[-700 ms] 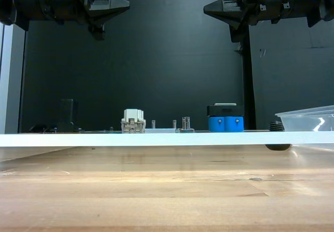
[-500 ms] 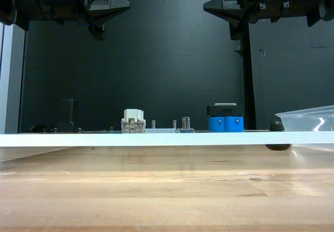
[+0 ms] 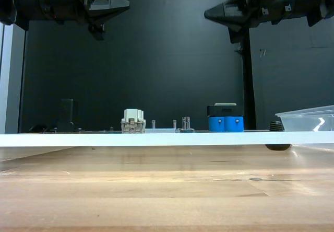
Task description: Pick the M12 fastener and fasten on the M12 threads
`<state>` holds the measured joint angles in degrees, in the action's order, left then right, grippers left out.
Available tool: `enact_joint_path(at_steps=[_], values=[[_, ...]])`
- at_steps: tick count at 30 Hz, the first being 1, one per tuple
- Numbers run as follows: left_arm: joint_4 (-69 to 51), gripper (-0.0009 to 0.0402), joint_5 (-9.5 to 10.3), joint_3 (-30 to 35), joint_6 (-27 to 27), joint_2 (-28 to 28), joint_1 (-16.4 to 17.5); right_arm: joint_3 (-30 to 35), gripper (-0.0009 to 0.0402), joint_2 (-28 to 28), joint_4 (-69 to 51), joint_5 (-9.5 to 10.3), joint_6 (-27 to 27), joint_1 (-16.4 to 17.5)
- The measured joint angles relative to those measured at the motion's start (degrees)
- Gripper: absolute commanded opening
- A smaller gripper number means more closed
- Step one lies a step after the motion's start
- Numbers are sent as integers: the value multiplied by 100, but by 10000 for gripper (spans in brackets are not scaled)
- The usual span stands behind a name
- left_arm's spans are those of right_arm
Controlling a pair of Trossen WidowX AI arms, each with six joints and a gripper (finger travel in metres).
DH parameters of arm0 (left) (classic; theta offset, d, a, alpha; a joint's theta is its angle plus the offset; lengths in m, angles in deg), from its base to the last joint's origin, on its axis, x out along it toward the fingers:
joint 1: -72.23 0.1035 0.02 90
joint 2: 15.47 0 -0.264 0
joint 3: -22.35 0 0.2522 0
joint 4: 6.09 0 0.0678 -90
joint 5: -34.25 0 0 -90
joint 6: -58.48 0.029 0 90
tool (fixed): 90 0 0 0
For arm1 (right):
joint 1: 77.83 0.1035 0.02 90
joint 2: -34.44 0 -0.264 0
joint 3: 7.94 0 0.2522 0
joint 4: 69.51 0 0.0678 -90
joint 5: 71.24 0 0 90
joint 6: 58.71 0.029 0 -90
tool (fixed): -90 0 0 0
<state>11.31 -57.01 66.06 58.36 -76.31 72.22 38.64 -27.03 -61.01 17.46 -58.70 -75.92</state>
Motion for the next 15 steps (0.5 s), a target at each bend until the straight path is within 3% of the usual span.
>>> enact_joint_path(at_steps=[5, 15], values=[[-2, 0, 2, -2, 0, 0, 0, 592, 0, 0, -1572, 444, -348, 28], [-2, 0, 2, 0, 2, 0, 0, 2026, 0, -46, -5294, 448, -1810, 223]])
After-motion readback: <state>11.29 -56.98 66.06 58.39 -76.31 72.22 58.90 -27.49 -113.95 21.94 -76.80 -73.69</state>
